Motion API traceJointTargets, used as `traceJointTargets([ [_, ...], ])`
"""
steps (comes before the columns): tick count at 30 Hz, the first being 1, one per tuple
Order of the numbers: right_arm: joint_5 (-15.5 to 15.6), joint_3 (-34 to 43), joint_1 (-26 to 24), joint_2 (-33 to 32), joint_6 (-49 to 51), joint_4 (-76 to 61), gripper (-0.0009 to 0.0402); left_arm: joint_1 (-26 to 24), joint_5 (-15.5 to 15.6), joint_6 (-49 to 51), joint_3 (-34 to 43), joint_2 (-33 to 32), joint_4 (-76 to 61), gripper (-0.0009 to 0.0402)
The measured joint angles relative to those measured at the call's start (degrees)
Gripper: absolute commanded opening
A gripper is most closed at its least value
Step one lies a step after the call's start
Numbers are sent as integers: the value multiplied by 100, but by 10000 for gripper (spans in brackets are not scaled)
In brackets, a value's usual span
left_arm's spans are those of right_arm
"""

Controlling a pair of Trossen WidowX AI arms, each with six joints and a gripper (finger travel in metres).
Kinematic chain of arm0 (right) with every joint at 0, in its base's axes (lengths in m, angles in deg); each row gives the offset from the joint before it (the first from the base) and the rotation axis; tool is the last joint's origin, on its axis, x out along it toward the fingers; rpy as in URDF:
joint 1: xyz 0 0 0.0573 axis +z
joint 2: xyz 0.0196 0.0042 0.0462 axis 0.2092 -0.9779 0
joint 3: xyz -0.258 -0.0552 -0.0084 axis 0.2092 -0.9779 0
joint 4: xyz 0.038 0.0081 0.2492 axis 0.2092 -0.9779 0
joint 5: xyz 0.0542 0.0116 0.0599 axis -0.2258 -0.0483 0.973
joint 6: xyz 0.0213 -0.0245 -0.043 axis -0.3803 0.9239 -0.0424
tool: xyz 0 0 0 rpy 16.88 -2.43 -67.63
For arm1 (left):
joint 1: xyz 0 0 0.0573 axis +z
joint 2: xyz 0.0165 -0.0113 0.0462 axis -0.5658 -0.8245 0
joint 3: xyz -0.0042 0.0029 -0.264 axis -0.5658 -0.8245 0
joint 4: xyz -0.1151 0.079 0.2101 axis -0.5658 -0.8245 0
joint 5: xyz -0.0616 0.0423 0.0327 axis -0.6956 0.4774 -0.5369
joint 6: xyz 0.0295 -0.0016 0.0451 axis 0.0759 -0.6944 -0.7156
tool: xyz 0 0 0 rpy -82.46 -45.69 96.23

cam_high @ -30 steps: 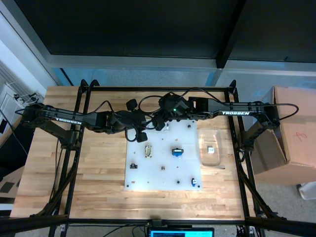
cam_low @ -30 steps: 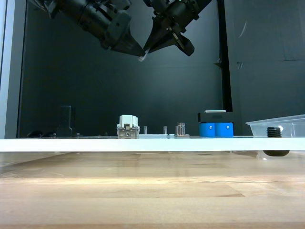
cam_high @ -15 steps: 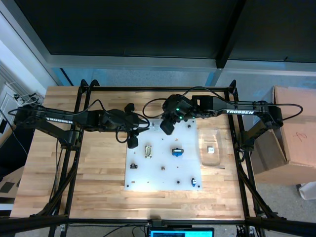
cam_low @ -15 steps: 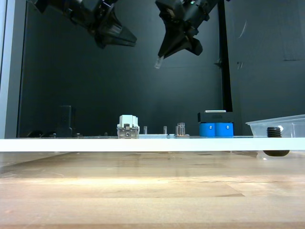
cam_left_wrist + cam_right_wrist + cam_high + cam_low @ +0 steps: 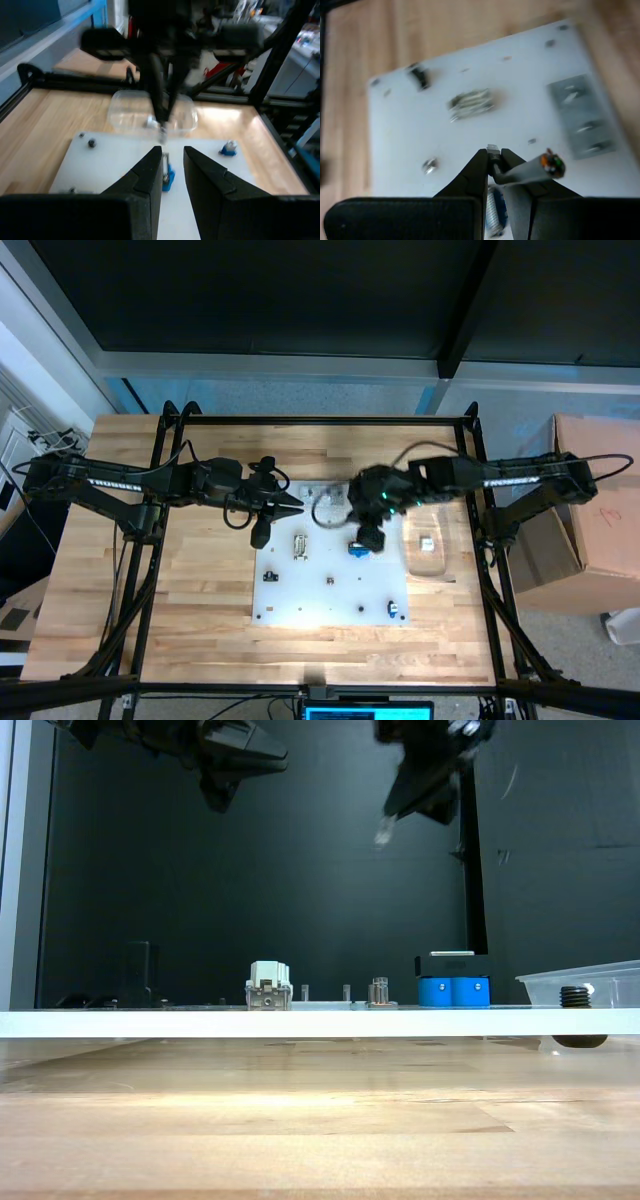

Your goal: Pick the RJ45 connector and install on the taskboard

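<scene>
- Table (image 5: pixel 200 620): wood top, with a white board (image 5: pixel 300 605) lying flat on it.
- Board, near right corner: a small blue part (image 5: pixel 396 611).
- Board, middle: a grey-white block (image 5: pixel 299 545) and a blue socket (image 5: pixel 355 551), apart from each other.
- Right gripper (image 5: pixel 366 536) hangs over the blue socket, well above the board in the low view.
- The right gripper's fingers (image 5: pixel 481 165) are pinched tight on the plug (image 5: pixel 492 149).
- Plug is held in the air, clear of any seat, with its tip slanting down. A short grey cable stub (image 5: pixel 527 169) sticks out sideways and shows coloured wire ends.
- Clear tray (image 5: pixel 440 565) sits just beside the board's right edge, with a small white piece (image 5: pixel 427 543) inside.
- Left gripper (image 5: pixel 293 506) is over the board's far left edge and points toward the right arm.
- The left gripper's fingers (image 5: pixel 145 180) are apart, with nothing between them.
- Cardboard box (image 5: pixel 590 510) stands off the table's right side.
</scene>
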Motion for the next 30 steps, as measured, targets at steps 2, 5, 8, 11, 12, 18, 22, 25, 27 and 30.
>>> traceJointTargets([
  [2,-55,-55,232,50,0,-129,0,2,-2,22,0,0,245,44],
  [5,-90,-66,566,63,-4,-424,0,2,0,48,0,0,562,39],
  [8,-70,-66,879,74,-26,-647,0,2,0,66,0,0,785,36],
  [11,-127,-66,1189,76,-76,-787,0,2,4,85,0,0,844,33],
  [12,-201,-66,1309,70,-92,-815,0,2,4,90,0,0,844,32],
  [18,-520,-66,1941,-61,-356,-1104,0,2,4,107,0,0,863,33],
  [22,-872,-68,2323,-173,-527,-1163,0,2,4,107,0,0,861,33],
  [25,-883,-68,2566,-256,-662,-1163,0,2,4,105,0,0,859,34],
  [27,-929,-68,2715,-299,-721,-1165,0,2,7,105,0,-2,855,32],
  [30,-977,-68,2907,-391,-815,-1180,0,2,4,105,0,0,855,33],
])
